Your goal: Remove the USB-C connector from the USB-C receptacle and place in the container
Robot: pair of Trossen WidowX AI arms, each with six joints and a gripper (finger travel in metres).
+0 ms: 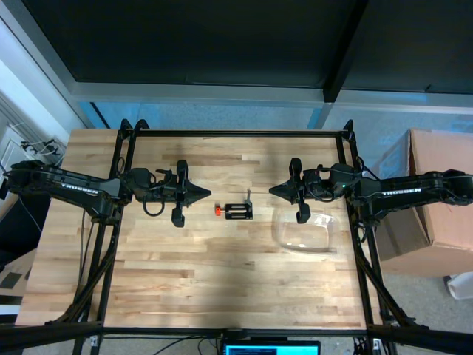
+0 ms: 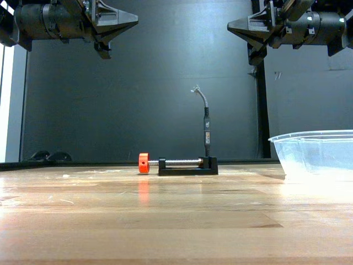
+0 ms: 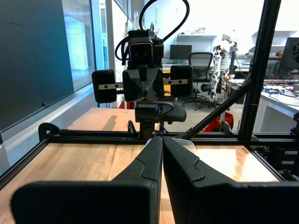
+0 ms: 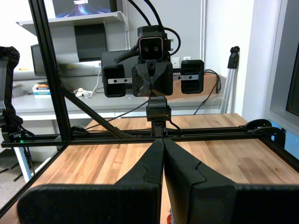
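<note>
Two arms: both raised high above the table (image 1: pixel 185 281), facing each other across the middle; neither touches anything
left gripper (image 1: pixel 210 194): hovers left of the parts, well above board level in the low view (image 2: pixel 137 21); jaws pressed together on nothing, fingertips (image 3: pixel 159 140) meeting in the wrist view; looks like a parked pose, out of the way
orange knob (image 2: pixel 143 163): left end of the clamp screw, pointing toward the left arm; probably the tightening handle
clamp (image 2: pixel 187 165): small black vise lying flat on the wood, mid-table between the arms; likely there to pin the socket so a pull does not drag it
USB-C receptacle (image 2: pixel 208 161): at the clamp's right end, opening upward; detail too small to tell more
USB-C connector (image 2: pixel 207 132): seated in the receptacle, upright, not held; how deep, cannot tell; cable stub (image 2: pixel 202 99) curls free on top, leaving the body open to a grasp from above
right gripper (image 1: pixel 270 191): hovers right of the clamp, high (image 2: pixel 228 25); jaws closed and empty, fingertips (image 4: pixel 160 142) together; nearer arm to the drop spot
container (image 2: pixel 317 154): clear plastic tub, right of the clamp, below the right arm; placed for a short carry, I judge
step: extraction not yet begun
</note>
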